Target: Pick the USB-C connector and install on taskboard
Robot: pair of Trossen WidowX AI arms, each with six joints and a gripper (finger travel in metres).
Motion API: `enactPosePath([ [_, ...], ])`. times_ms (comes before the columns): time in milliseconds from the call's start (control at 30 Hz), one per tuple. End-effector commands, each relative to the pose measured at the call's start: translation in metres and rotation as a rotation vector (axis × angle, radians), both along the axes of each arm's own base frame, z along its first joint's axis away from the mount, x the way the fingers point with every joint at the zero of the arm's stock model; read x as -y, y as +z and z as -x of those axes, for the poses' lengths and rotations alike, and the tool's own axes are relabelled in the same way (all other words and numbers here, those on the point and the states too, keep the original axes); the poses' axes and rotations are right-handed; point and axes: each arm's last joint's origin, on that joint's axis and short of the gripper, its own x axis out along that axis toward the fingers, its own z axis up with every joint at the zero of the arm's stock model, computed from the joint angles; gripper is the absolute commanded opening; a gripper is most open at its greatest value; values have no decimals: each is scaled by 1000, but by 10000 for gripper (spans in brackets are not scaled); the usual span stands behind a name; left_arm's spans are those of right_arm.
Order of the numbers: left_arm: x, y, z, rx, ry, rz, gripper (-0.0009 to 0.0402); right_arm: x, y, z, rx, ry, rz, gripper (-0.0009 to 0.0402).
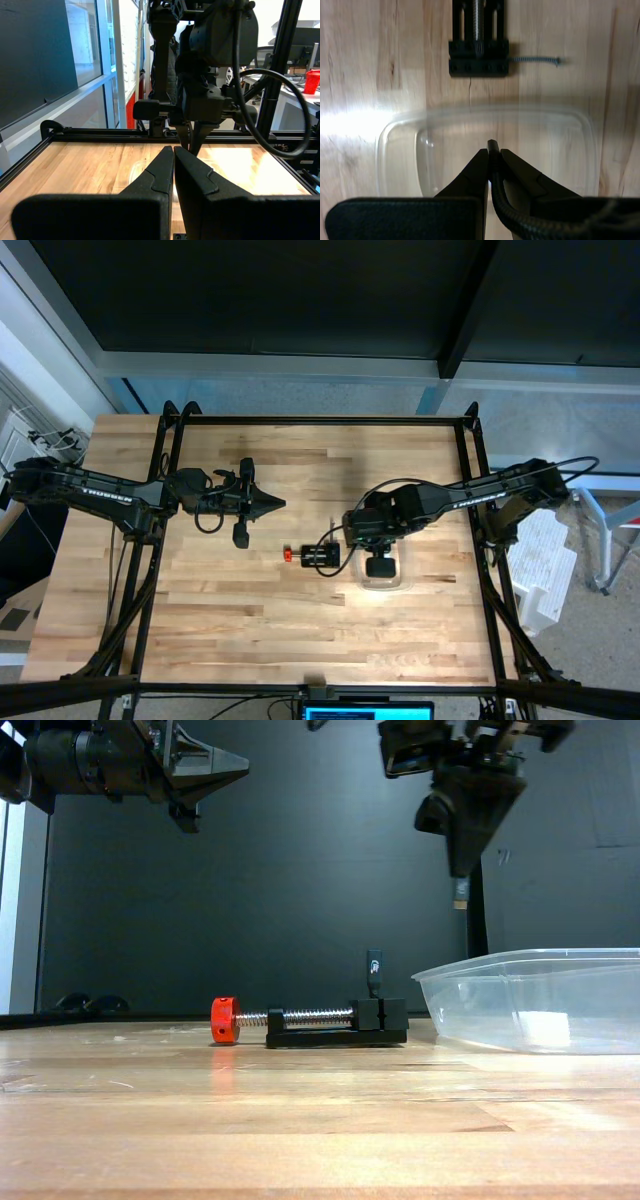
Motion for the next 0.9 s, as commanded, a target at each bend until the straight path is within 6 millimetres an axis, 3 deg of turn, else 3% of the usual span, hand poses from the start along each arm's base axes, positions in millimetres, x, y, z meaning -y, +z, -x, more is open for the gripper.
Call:
enactPosePath([
  [33,0,0,0,0,0,0,0,1,-1,-13,-7,2,3,0],
  [567,0,0,0,0,0,0,0,-5,-10,-62,-38,46,17,0],
  [900,0,0,0,0,0,0,0,-7,-14,-79,-39,81,24,0],
])
